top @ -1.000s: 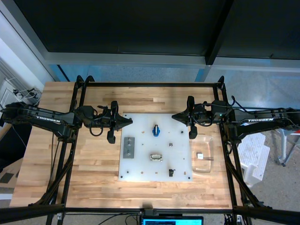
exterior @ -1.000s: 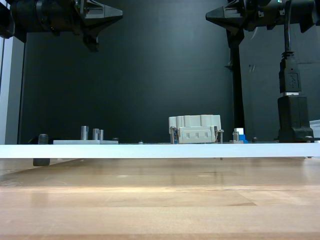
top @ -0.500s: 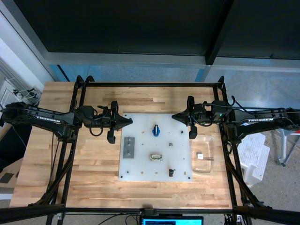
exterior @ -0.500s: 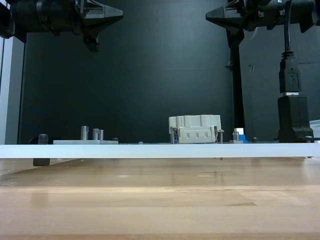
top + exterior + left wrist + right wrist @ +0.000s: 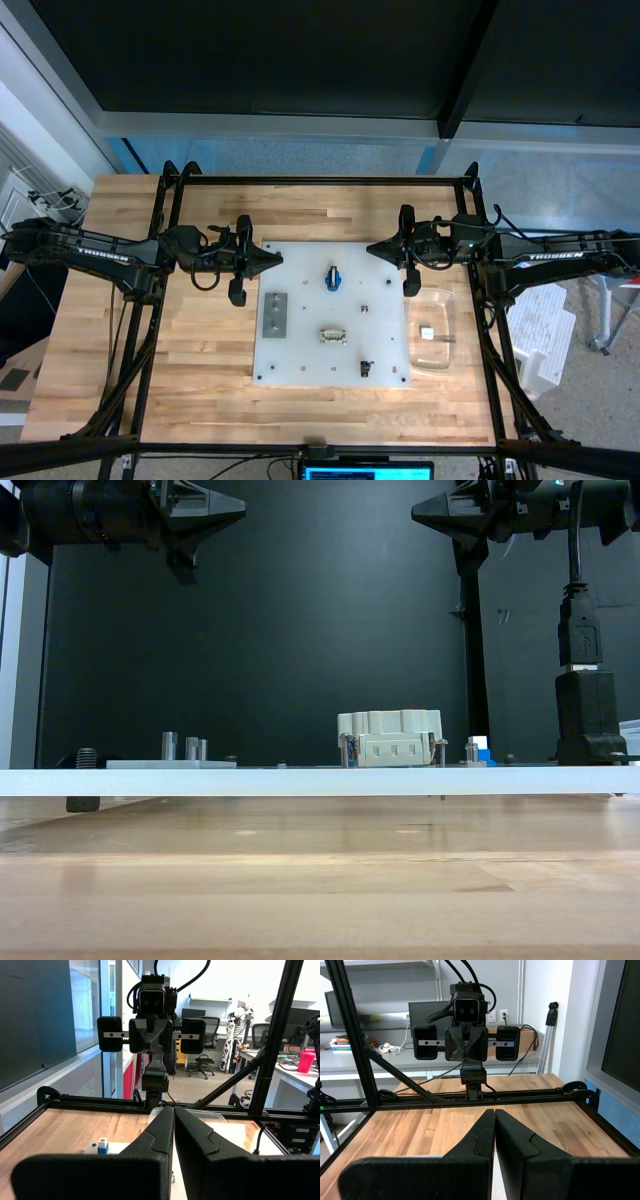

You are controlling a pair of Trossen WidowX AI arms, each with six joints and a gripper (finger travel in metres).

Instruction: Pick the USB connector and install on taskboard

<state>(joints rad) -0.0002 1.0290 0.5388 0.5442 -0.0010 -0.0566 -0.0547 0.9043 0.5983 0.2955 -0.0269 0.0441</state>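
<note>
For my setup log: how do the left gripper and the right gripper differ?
The left gripper hangs over the white board's far left corner, pointing right; the right gripper hangs over its far right part, pointing left. The left gripper is nearer the grey block, the right gripper nearer the clear tray. Both are shut, empty and high above the board.

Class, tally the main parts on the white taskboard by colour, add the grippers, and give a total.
Grey block: 1
Blue part: 1
Beige connector: 1
Black USB connector: 1
Grippers: 2, left gripper above the taskboard's far left corner, right gripper above its far right corner, both shut
Total: 6
</note>
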